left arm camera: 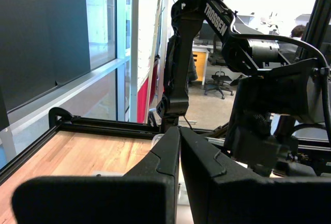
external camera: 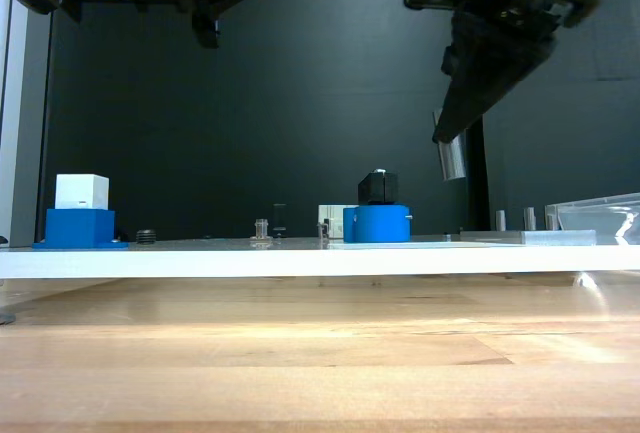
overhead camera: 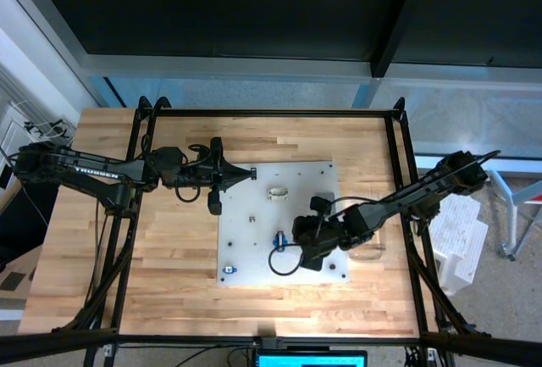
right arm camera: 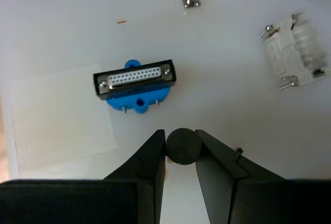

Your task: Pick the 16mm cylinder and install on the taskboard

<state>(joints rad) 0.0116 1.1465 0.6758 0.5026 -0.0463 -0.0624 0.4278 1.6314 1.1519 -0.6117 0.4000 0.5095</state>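
While the right gripper point(right arm camera: 180, 140) hangs over the taskboard point(right arm camera: 62, 43) near the blue connector point(right arm camera: 135, 81), pinching the cylinder point(external camera: 452, 158) apparently by its upper end, that light, stiff, slick metal peg looks liable to twist, and the left gripper point(left arm camera: 179, 136) waits high by the board's far-left corner, fingers pressed together.

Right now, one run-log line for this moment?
phase: carry | right claw shut on small round grey metal cylinder, above flat white square taskboard, not yet inserted | left claw shut, raised over board's far-left corner
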